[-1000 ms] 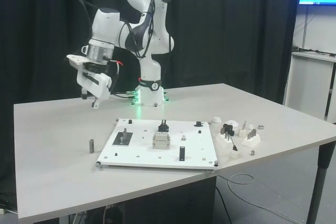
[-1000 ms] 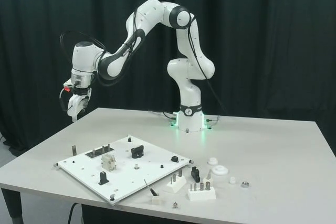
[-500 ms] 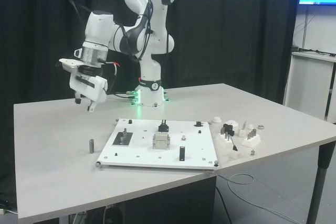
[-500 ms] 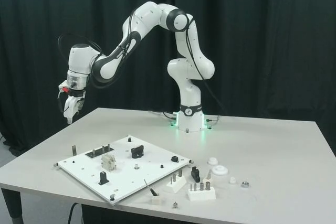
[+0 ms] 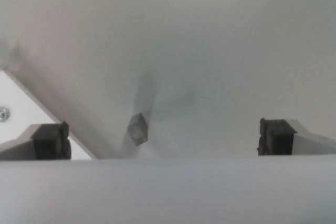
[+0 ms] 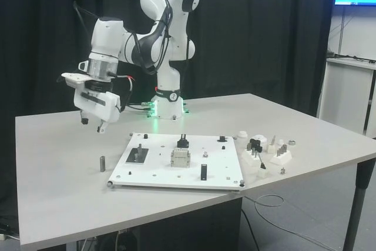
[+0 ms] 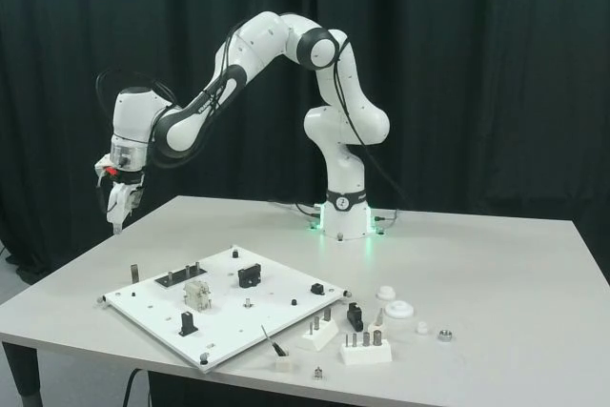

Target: Pick square peg 4.

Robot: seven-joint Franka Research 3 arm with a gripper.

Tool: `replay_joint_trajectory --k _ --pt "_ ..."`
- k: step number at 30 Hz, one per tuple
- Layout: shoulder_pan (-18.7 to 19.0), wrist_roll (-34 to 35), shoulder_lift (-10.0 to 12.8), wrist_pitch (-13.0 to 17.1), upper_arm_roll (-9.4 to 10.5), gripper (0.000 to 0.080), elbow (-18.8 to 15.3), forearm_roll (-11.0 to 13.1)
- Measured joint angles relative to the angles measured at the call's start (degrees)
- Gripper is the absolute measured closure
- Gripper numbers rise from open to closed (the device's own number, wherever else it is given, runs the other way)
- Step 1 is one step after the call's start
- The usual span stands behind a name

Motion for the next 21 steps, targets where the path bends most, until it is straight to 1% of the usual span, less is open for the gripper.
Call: replay_joint_trajectory --k 7,11,15,21 --pt "-0.16 -2.05 1.80 -2.46 0.12 0.0003 2.25 1.80" --pt "-0.53 -3.06 2.48 -3.81 0.53 0.0003 3.26 2.11" --pt "-1.06 -6.83 2.91 -4.83 1.12 0.0003 3.98 2.39" --pt "-1.98 -13.26 3.80 -5.99 1.69 0.0003 4.67 4.74"
